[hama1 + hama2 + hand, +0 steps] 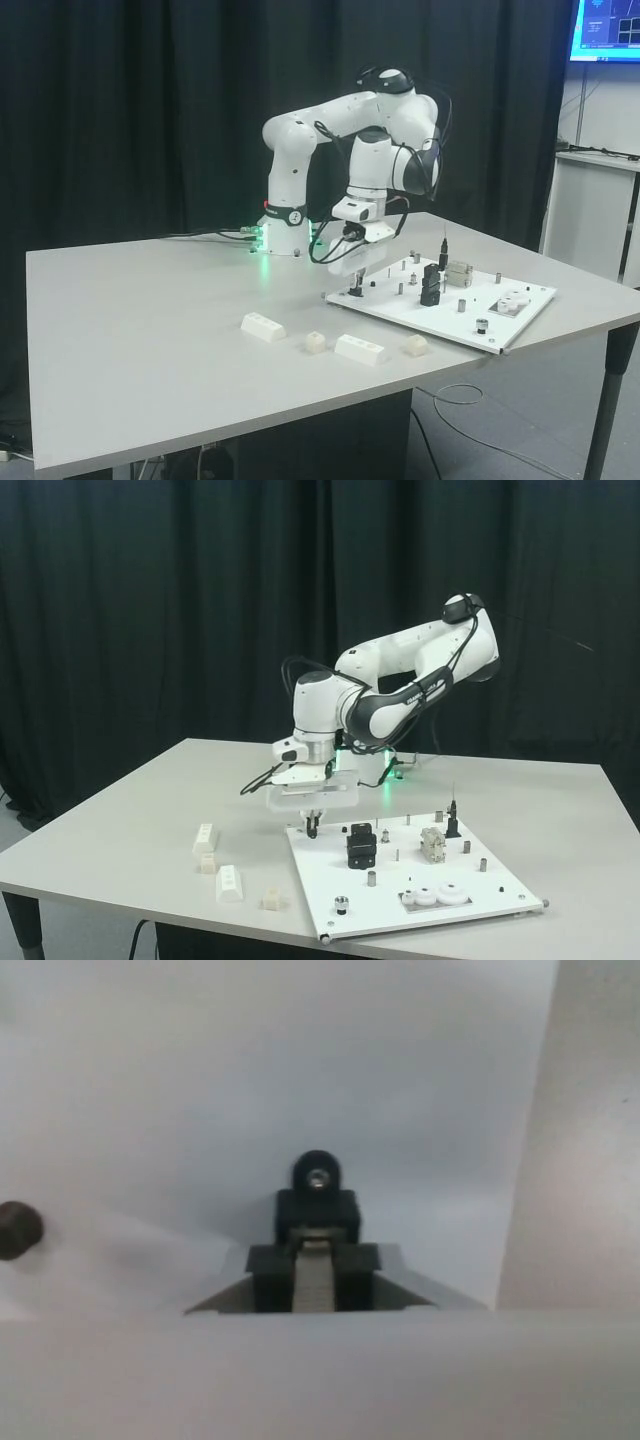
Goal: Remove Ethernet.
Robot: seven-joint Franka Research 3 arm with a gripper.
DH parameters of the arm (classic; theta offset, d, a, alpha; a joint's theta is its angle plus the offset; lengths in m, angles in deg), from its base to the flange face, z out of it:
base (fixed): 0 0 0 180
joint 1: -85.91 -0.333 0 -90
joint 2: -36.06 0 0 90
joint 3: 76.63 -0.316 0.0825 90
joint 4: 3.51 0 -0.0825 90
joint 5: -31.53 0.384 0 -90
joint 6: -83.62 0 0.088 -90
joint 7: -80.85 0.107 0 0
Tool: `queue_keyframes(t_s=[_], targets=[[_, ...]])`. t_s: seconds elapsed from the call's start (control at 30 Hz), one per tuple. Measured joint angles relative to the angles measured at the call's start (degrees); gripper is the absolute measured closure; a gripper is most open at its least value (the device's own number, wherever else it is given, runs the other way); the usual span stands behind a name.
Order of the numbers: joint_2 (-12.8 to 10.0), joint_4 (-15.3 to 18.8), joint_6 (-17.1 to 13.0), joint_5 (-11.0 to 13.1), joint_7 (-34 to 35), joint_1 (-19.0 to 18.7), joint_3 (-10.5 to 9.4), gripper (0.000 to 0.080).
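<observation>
The claw hangs low over the near-left corner of the white board, its tip just above or touching the surface. In the wrist view its black fingertips sit close together around a grey strip, with a black screw head just past them. They look pressed together, but whether they clamp anything I cannot tell for sure.

The step in hand seems to be the reach, not the pull. The likely network plug is the black block standing on the board, just right of the claw and apart from it. Next, the claw must shift right, spread, straddle the block, and lift straight up.

The block looks small, boxy and upright.
</observation>
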Motion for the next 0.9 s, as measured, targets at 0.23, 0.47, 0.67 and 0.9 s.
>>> queue_keyframes(t_s=[0.23,0.47,0.67,0.9], targets=[[0.0,-0.3,0.1,0.0,-0.1,0.3,-0.01,0.0723],[0.0,-0.3,0.5,0.0,-0.1,0.3,0.08,0.0723],[0.0,-0.3,0.6,0.0,-0.1,0.4,0.12,0.0723],[0.0,-0.3,1.0,0.0,-0.1,0.5,0.52,0.0723]])
